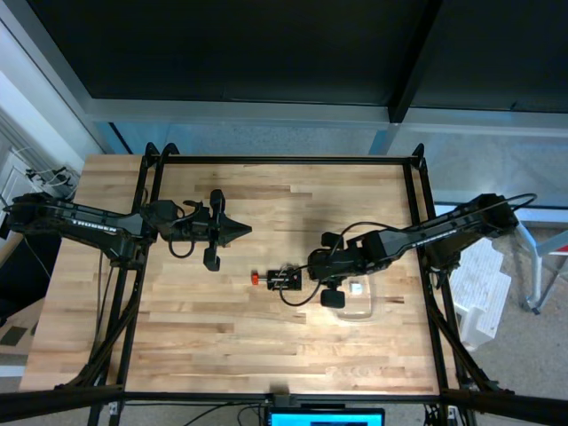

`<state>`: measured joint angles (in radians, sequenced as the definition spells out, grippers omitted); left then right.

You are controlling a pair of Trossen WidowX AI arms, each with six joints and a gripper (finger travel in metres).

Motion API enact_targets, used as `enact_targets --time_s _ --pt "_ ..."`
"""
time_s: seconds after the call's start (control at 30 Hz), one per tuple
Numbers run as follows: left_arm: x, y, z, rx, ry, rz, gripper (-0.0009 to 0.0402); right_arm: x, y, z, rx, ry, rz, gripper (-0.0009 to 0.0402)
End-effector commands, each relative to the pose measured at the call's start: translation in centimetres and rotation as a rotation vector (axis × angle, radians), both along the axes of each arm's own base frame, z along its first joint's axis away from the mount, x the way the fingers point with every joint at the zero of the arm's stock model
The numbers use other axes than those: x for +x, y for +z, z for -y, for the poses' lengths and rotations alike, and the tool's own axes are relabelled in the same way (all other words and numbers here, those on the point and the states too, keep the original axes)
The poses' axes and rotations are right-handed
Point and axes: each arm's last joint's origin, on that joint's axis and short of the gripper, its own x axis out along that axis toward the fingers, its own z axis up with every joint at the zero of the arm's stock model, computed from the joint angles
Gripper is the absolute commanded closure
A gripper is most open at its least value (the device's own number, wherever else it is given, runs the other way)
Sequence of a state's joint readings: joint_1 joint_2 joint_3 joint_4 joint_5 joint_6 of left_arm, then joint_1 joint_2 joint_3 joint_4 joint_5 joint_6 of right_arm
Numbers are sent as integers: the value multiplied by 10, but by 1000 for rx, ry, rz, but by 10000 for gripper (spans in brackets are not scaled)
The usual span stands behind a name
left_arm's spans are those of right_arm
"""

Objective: Pick the RCA connector and install on taskboard

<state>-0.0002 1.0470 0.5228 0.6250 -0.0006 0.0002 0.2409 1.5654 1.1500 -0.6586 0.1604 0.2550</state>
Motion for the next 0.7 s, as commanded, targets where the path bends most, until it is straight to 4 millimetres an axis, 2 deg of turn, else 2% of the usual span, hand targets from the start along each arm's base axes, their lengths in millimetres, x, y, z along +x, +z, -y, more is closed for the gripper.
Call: enact_targets --time_s 0.03,0.23,0.7 --pt "0 0 0 0 0 0 393 10 -2 1 -6 -1 1 393" --pt "0 0 0 0 0 0 393 24 -5 3 -10 -2 25 393" --pt "0 0 0 0 0 0 393 43 -11 4 -20 8 49 393"
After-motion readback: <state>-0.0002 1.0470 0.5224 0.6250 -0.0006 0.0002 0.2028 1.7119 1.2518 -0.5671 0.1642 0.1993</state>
